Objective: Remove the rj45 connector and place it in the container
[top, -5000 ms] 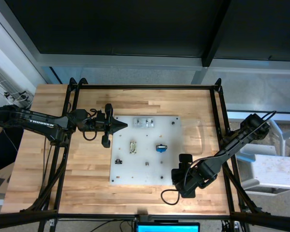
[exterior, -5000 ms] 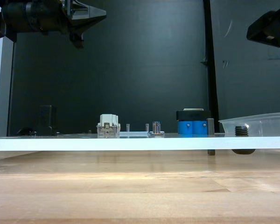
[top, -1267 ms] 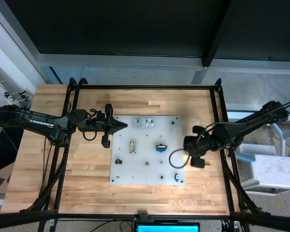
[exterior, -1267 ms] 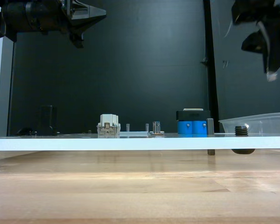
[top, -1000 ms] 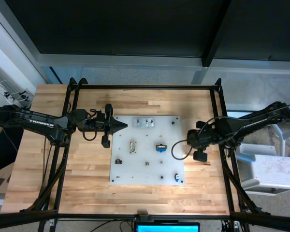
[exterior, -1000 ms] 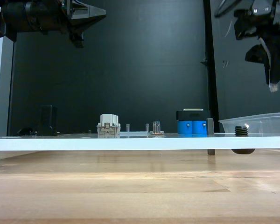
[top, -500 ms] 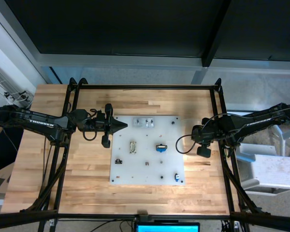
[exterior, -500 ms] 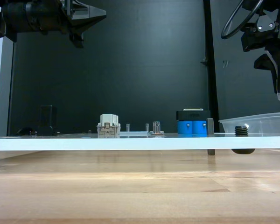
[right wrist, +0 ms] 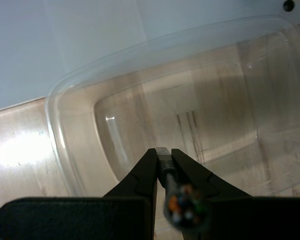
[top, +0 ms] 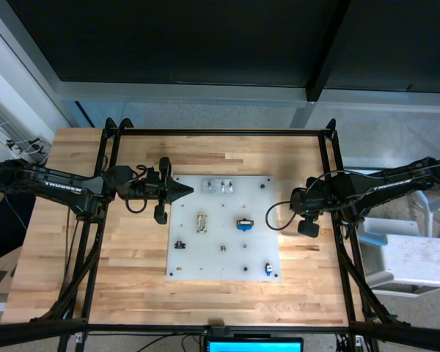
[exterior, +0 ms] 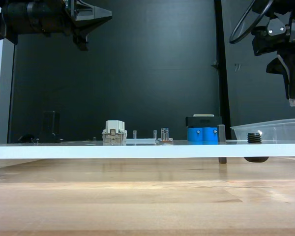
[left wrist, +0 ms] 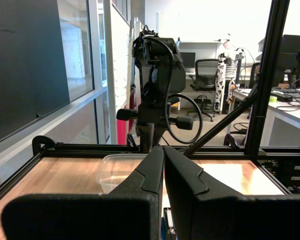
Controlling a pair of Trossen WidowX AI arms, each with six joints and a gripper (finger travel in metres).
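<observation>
My right gripper [exterior: 291, 94] hangs above the container [exterior: 271, 130], a clear shallow tray at the board's right edge. It is shut on the rj45 connector [right wrist: 163, 153], a small clear plug whose cable stub with coloured wires [right wrist: 185, 206] sticks out behind the fingers. In the right wrist view the plug tip points down at the container's floor [right wrist: 190, 110], still above it. The black cable loops left of the right gripper [top: 308, 211] in the high view. My left gripper [top: 185, 189] is shut and empty, held high off the white board's [top: 220, 253] left edge.
The board carries a beige connector [top: 202, 222], a blue connector [top: 243, 224], a clear part [top: 220, 186] at the back and a small blue socket [top: 268, 269] near its front right corner. A black screw [exterior: 254, 138] stands near the container. A black frame rings the wooden table.
The right gripper rose from the board's front right corner and carried the connector back and right to above the container. In the last half second it shifted only slightly. The left arm stayed still.
</observation>
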